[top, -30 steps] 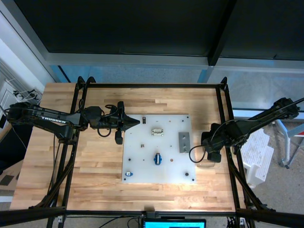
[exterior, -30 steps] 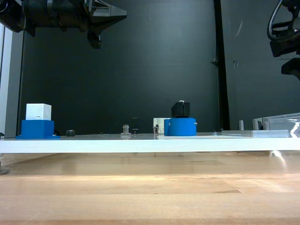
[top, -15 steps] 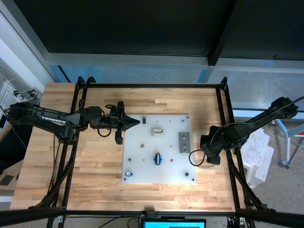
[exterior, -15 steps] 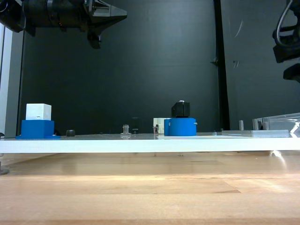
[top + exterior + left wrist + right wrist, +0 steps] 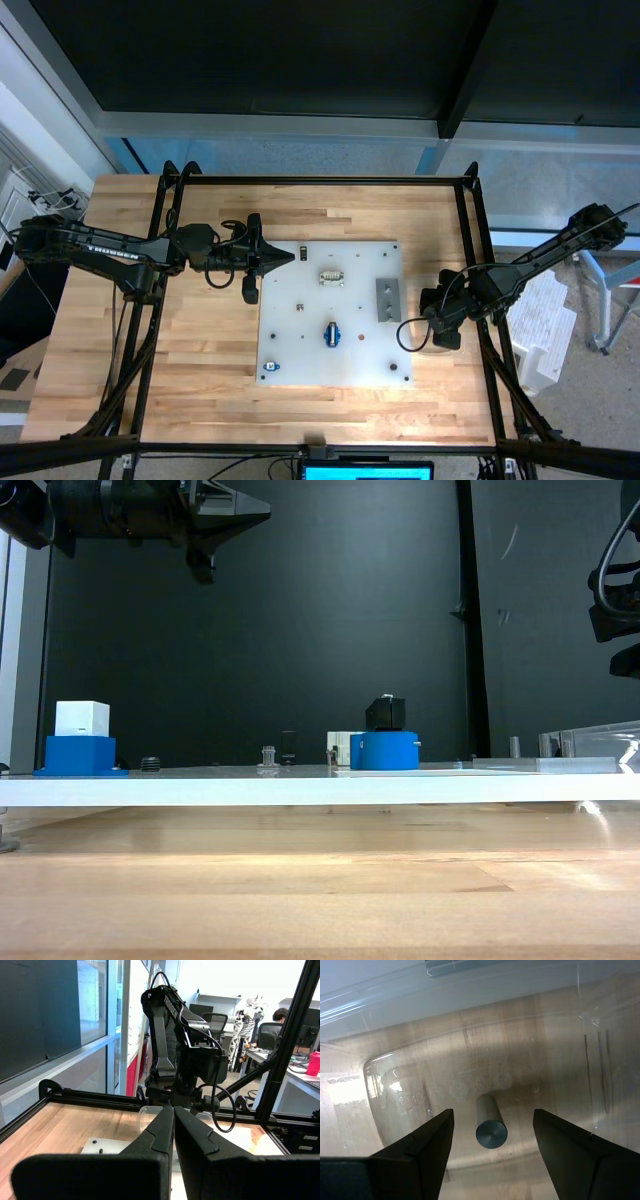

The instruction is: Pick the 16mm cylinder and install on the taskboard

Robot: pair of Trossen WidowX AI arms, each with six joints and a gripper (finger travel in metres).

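Looking along the right gripper [image 5: 492, 1111], we see the 16mm cylinder [image 5: 489, 1122] lying on its side on the floor of a clear plastic tray [image 5: 385, 1090]. One round end faces the camera. The fingers [image 5: 427, 1145] stand well apart, one on each side of the cylinder and touching neither it nor the tray wall. Bare tray floor surrounds the peg on all sides.

From the high view the cylinder is hidden under the right arm and the tray is hard to make out. That arm hangs just off the right edge of the taskboard [image 5: 300, 340]. In the low view the right gripper is cut off at the frame edge, and we cannot pick out the cylinder there.

The left gripper [image 5: 173, 1110] hovers high over the board's far left corner, fingers pressed together. The board's middle and near edge lie open beneath it.
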